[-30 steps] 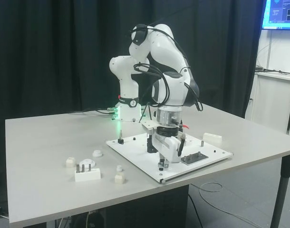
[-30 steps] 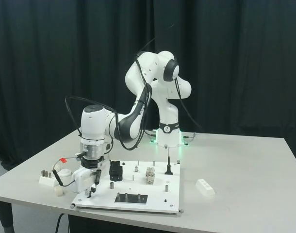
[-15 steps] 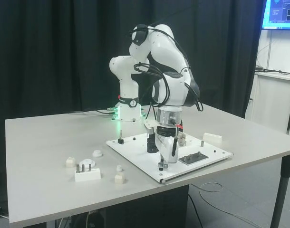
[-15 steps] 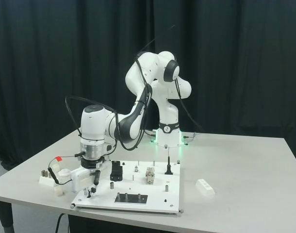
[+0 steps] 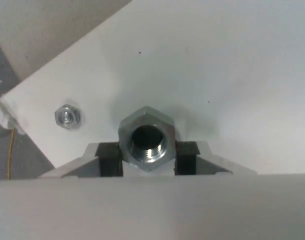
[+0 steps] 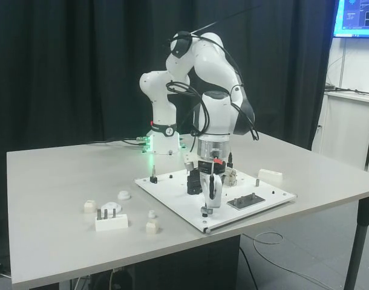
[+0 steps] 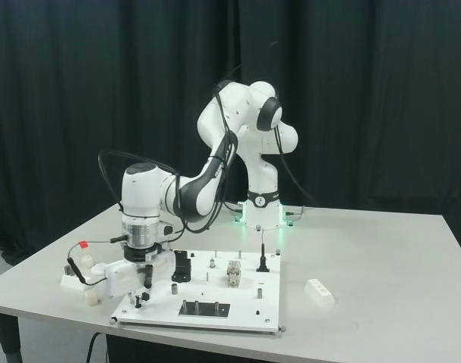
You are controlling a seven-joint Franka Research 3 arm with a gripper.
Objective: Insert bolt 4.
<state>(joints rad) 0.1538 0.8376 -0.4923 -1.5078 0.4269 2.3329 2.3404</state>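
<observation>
The small grey steel bolt with a hollow threaded hexagonal head (image 5: 145, 138) stands upright near the corner of the white square assembly plate (image 6: 172, 196), gripped by its flats between the black fingers (image 5: 110, 160), which are closed on it. It looks stiff, light and smooth, best held across opposite flats. Its shank and the hole beneath are hidden under the head
</observation>
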